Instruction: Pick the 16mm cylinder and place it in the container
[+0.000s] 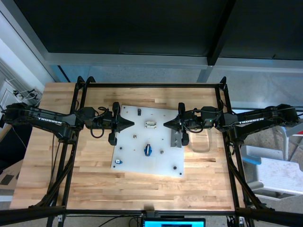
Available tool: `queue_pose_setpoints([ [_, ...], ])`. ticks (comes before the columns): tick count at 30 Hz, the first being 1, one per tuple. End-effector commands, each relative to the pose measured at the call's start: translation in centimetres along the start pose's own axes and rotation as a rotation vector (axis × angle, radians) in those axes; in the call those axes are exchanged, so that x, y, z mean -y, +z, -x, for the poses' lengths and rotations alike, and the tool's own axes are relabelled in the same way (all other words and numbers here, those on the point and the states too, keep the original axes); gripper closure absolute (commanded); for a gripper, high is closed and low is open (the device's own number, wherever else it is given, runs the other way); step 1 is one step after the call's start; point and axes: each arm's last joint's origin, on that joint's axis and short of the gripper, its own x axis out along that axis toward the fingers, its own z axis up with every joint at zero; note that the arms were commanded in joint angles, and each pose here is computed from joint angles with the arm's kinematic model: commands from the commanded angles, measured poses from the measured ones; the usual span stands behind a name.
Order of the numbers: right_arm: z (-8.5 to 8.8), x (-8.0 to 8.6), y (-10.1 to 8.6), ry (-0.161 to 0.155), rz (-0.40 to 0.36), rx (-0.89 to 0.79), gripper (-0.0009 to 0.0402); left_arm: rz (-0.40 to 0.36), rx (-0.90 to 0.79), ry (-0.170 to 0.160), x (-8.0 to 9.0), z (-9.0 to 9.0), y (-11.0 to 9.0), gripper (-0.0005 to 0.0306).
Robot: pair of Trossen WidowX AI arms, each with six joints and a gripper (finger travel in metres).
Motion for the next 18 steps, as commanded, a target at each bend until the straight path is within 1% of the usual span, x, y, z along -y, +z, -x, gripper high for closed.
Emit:
queue_pose_setpoints([
  [1, 0.0, 0.0, 0.0, 0.000, 0.000, 0.000, 0.0393, 0.000, 0.000, 0.000, 0.0, 0.0, 0.0, 0.0300],
  [10, 0.0, 0.0, 0.0, 0.000, 0.000, 0.000, 0.0393, 0.000, 0.000, 0.000, 0.0, 0.0, 0.0, 0.0300],
  [13, 0.0, 0.0, 0.2, 0.000, -0.032, 0.002, 0.0393, 0.000, 0.000, 0.000, 0.0, 0.0, 0.0, 0.0300],
  [15, -0.2, 0.0, 0.6, -0.011, -0.042, -0.023, 0.0393, 0.000, 0.000, 0.000, 0.0, 0.0, 0.0, 0.0300],
  [17, -0.3, 0.0, 1.2, -0.039, -0.042, -0.075, 0.0393, 0.000, 0.000, 0.000, 0.0, 0.0, 0.0, 0.0300],
  [18, -0.4, 0.0, 1.5, -0.044, -0.043, -0.106, 0.0393, 0.000, 0.000, 0.000, 0.0, 0.0, 0.0, 0.0300],
])
